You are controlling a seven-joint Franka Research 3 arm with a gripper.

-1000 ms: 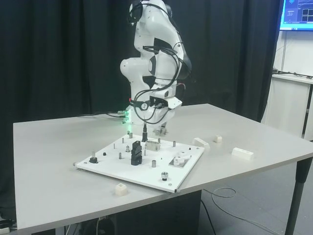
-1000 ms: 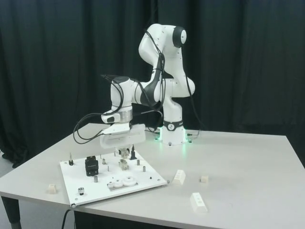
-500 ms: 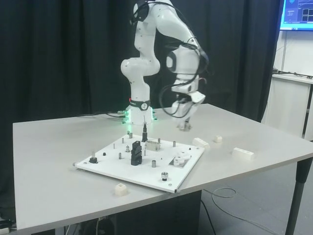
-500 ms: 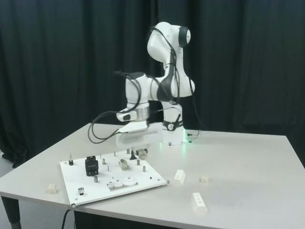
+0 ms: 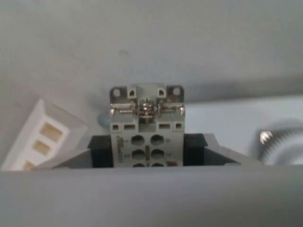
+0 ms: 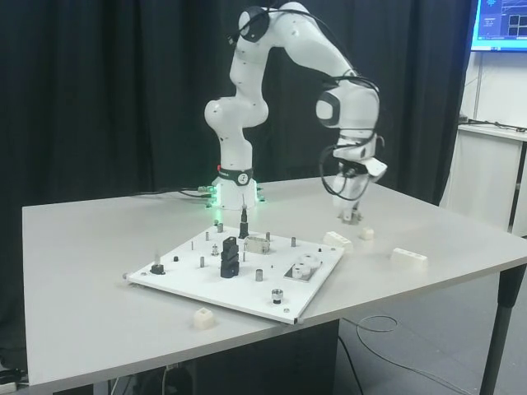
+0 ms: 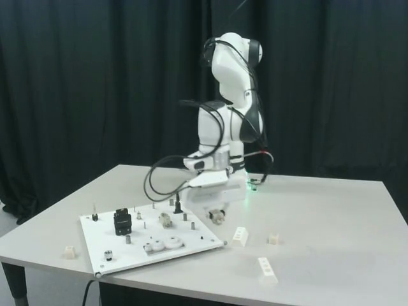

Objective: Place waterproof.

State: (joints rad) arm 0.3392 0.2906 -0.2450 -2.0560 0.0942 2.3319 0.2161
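The white arm bends down over the grey table, its gripper hanging just past the far corner of the white board with a small part between its fingers. A black block stands on the board. Three white blocks lie beyond the board, another near its other side.

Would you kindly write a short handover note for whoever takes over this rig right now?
Tool: shut on the connector, a grey block with a screw clamp and round sockets, held above the grey table.
Position: the arm has swung off the white board and hangs past its edge, over the white slotted block, with a small white cube beyond.
Done: connector picked up and carried off the board.
Left: lower it, set it down, release. Where it should go cannot be told from the views.
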